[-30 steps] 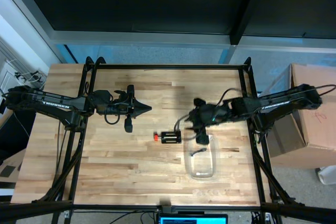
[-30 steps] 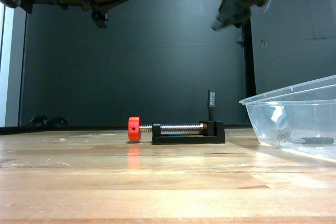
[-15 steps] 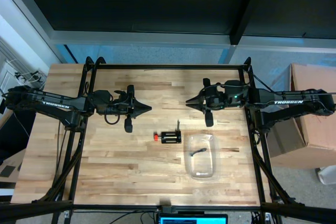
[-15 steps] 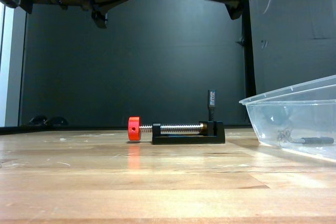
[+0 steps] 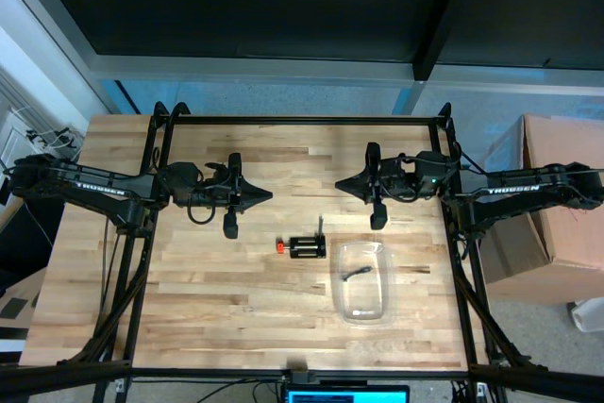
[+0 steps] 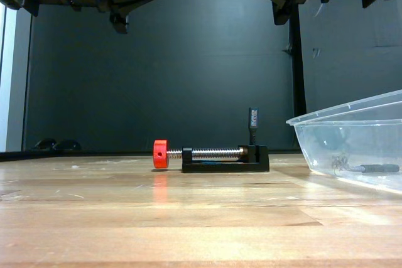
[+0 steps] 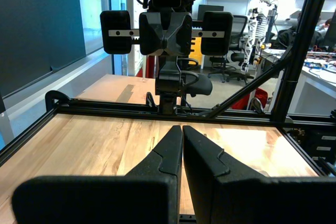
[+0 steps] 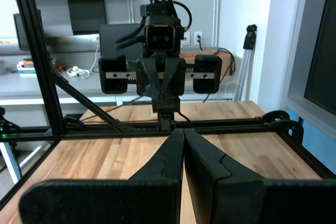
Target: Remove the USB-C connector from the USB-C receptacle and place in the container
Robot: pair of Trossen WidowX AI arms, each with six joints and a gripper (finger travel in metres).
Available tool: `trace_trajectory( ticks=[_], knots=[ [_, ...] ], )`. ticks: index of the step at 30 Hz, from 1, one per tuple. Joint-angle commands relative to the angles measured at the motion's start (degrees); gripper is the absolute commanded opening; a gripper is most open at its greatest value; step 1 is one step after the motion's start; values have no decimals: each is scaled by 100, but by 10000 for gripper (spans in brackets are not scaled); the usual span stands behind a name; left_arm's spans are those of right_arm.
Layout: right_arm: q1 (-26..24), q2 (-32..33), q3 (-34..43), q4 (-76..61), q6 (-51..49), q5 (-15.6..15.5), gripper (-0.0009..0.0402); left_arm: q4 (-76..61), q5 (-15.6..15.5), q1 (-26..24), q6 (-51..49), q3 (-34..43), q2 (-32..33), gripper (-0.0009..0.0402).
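Note:
The USB-C connector (image 5: 356, 274) lies free on the floor of the clear container (image 5: 361, 321), a short black cable piece also seen through the container wall (image 6: 370, 168). The USB-C receptacle (image 6: 253, 117) stands upright on the black clamp with a red knob (image 5: 302, 248), nothing plugged into it. My right gripper (image 5: 339, 184) hovers high behind the container, level, pointing left, shut and holding nothing (image 8: 184, 130). My left gripper (image 5: 269, 196) hangs high over the table's left half, pointing right, shut with nothing in it (image 7: 182, 128).
A black frame (image 5: 302, 122) rings the wooden table. A cardboard box (image 5: 557, 205) stands off the right edge. A screen (image 5: 346, 394) sits at the near edge. The clamp (image 6: 217, 155) lies just left of the container (image 6: 326, 136).
My right gripper has risen from over the container, swung toward the back and turned level. The connector stays in the container. The left arm has not moved.

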Motion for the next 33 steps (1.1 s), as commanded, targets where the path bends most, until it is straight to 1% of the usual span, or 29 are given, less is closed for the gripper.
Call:
trace_trajectory(
  ticks=[1, 20, 25, 33],
  knots=[
    [4, 4, -101, 61, 11, 7, 0, 2, 2, 2, 2, 2, 2, 0],
    [31, 17, -197, 162, -35, 31, 0, 0, 2, 2, 2, 2, 2, 0],
    [37, 17, -221, 210, -39, 155, 0, 2, 2, 0, 2, 2, 2, 0],
    [59, 17, -354, 413, -13, 105, 0, 2, 2, 2, 2, 2, 2, 0]
  ],
)
